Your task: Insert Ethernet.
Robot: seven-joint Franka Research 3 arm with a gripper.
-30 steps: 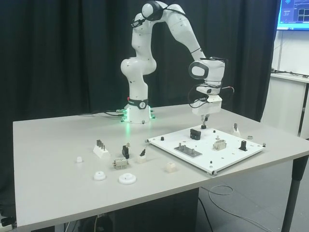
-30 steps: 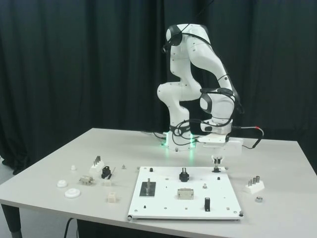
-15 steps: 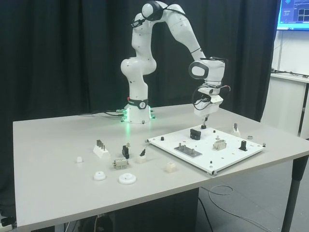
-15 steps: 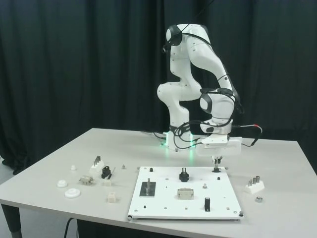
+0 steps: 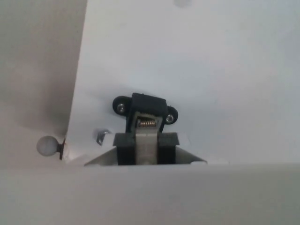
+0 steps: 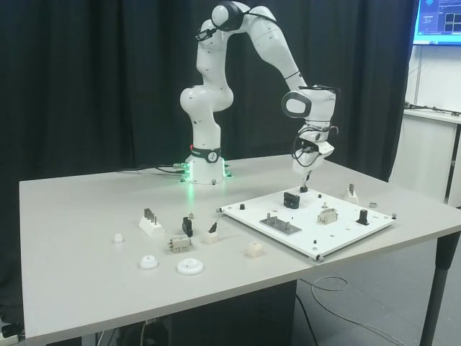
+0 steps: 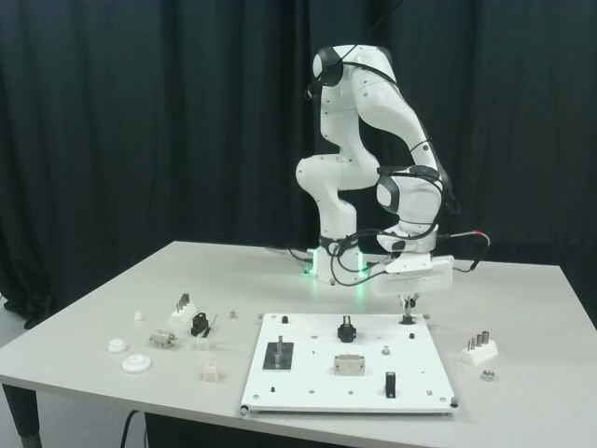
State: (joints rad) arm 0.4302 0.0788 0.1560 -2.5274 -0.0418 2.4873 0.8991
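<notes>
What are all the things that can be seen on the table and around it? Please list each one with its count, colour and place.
table: 1, grey, carries everything.
board: 1, white, flat on the table in front of the arm's base.
Ethernet socket: 1, black, screwed on the board near its far edge, directly under the hand.
Ethernet plug: 1, held between the fingers, just above the socket.
black fixtures on the board: at least 2.
loose small parts: several, mostly white, on the table beside the board.
curtain: black, behind the table.
monitor: 1, upper corner of the first room view.
arm: 1, white, green light at its base.
hand: 1, over the board's far edge.
</notes>
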